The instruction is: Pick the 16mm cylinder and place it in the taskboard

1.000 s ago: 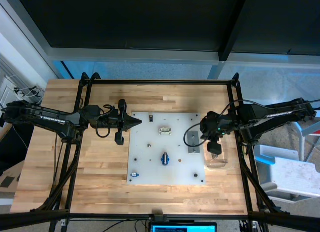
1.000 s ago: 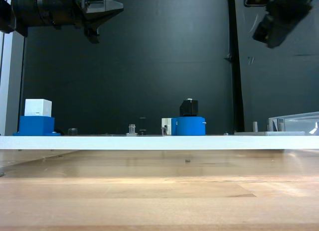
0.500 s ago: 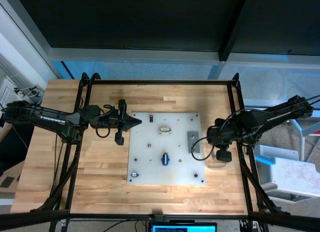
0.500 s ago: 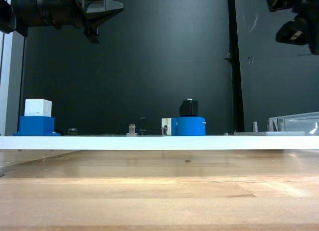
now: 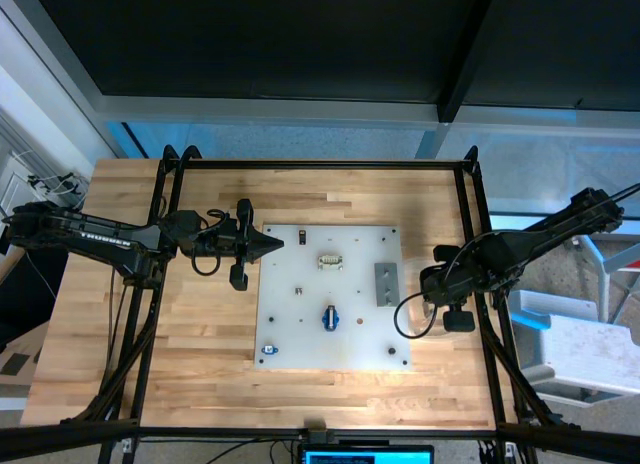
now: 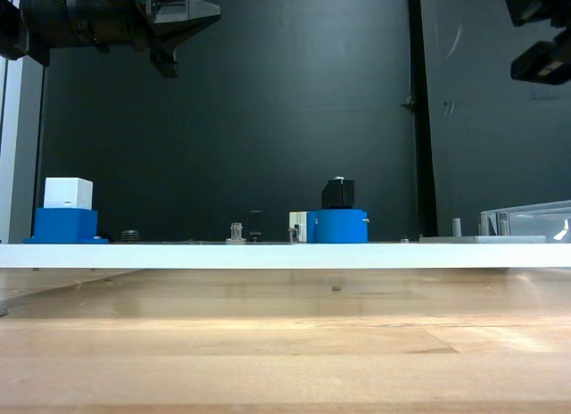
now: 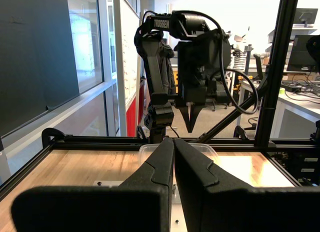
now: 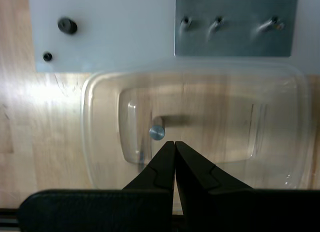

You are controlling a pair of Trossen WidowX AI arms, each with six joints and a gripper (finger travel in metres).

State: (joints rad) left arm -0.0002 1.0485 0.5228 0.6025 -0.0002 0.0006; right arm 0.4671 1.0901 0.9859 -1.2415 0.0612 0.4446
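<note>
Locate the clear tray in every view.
Right wrist: clear tray under the shut right hand, holding the 16mm cylinder.
High: right of the taskboard, beneath the right hand; shut left hand over its left edge.
Low: far right.
Left wrist: beyond the left hand, under the right hand.
Shared landmark: grey block beside it, except left wrist.

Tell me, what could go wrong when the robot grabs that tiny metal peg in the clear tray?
1. The right gripper hangs shut over the clear tray; unless it opens first, it may only poke the peg.
2. The peg is tiny and round, so it could roll away or slip out of the grip.
The left gripper sits shut, high by the left edge of the white board, probably out of harm's way.
</note>
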